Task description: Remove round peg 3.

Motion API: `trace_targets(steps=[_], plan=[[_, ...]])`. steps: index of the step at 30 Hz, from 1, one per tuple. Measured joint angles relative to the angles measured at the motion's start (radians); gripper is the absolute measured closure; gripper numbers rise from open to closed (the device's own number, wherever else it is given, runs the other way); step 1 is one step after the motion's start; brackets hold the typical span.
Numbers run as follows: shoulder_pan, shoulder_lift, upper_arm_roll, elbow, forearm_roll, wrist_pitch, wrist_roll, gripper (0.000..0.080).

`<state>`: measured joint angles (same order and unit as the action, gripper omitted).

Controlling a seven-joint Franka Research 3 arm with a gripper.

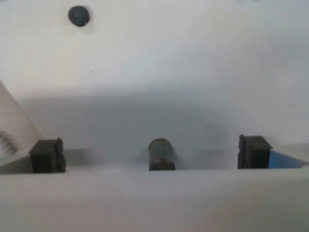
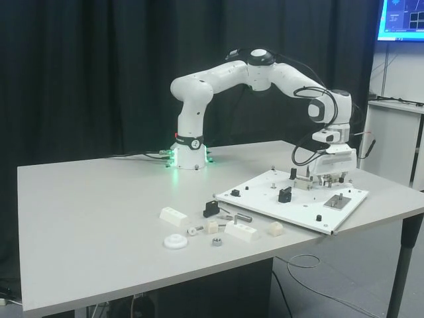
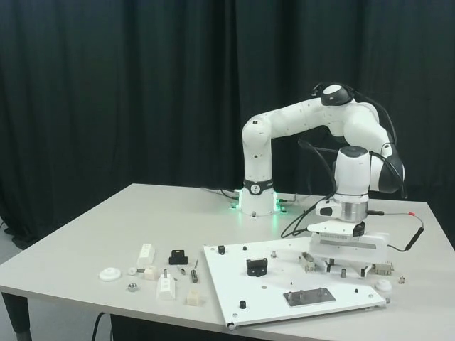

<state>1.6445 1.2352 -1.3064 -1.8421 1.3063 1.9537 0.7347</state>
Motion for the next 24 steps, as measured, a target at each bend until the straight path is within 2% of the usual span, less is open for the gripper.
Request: trace_targets(steps=[12,22,23,24], plan=[[0.0,0.0,0.006,0.001,-0.022,0.003,-0.001,0.0003],[-0.001,0.0,0.007,0.002,-0.024,0.003,-0.002,0.0003],[-0.001,0.0,0.008,0.002,-0.024,0.003,-0.002,0.0116],[-0.001,0.0,0.008,0.002,-0.024,0.002,-0.001,0.0116]])
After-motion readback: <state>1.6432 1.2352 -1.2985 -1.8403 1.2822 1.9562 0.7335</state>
